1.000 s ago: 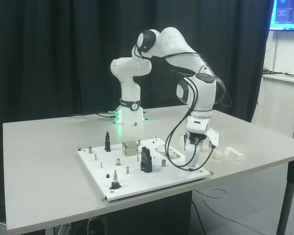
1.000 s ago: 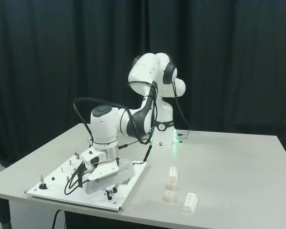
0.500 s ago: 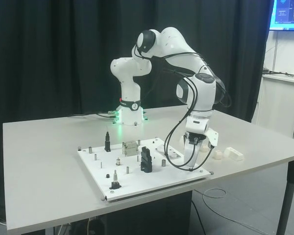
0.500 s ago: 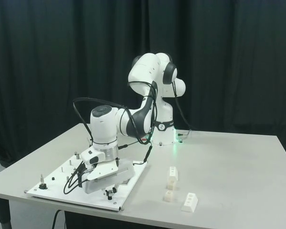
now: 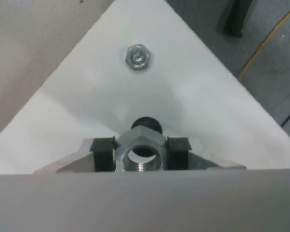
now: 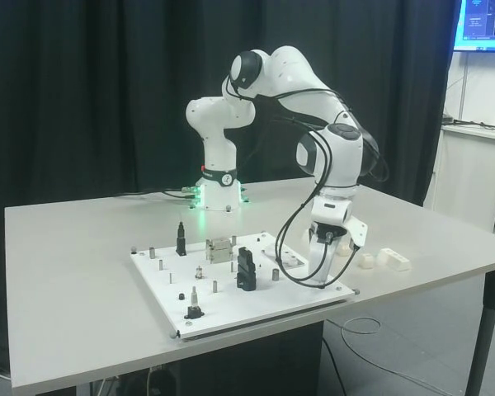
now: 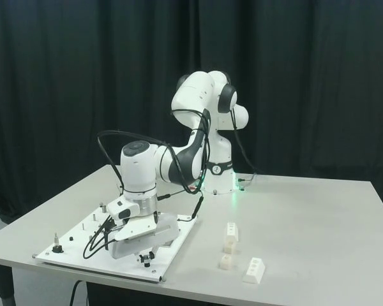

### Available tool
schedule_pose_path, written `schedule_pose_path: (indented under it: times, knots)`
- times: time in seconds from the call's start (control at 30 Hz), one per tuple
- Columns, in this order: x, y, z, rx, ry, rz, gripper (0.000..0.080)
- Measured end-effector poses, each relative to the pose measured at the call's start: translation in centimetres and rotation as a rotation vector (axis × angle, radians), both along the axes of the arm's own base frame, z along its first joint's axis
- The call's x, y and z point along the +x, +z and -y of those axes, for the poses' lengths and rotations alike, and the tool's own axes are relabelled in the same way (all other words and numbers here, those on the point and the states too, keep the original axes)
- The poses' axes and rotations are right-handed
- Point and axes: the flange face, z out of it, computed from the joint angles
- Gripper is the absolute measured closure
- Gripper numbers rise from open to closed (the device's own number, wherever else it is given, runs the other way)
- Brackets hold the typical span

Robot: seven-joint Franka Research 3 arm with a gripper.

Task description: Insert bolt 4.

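In the wrist view my gripper (image 5: 141,154) is shut on a grey hex-headed bolt (image 5: 140,155), held between the two black pads (image 5: 102,153). Its hollow, threaded end faces the camera. Just past it a small black round part (image 5: 146,124) shows on the white board (image 5: 77,125). A second grey hex bolt (image 5: 137,56) sits seated in the board near its corner. From the first room view the gripper (image 6: 326,252) hangs low over the board's right corner (image 6: 338,289). The second room view shows the gripper (image 7: 143,248) above a small black part (image 7: 145,257).
The board carries black fixtures (image 6: 246,268) (image 6: 181,238) (image 6: 195,307), a grey metal block (image 6: 219,249) and several short pegs. White blocks (image 6: 393,258) (image 7: 232,233) (image 7: 254,269) lie on the grey table beside the board. A black cable loops from the wrist (image 6: 293,247).
The wrist has risen slightly and drifted a little over the board's corner. The gripper stays shut on the bolt.
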Motion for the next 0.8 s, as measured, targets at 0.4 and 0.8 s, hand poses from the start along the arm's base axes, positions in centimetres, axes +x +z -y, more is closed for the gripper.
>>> schedule_pose_path:
  times: [0.4,0.8]
  knots:
    - [0.08,-0.07,-0.01,-0.002,-0.004,0.007,0.0578]
    - [0.05,-0.22,-0.09,-0.003,-0.048,0.005,0.0578]
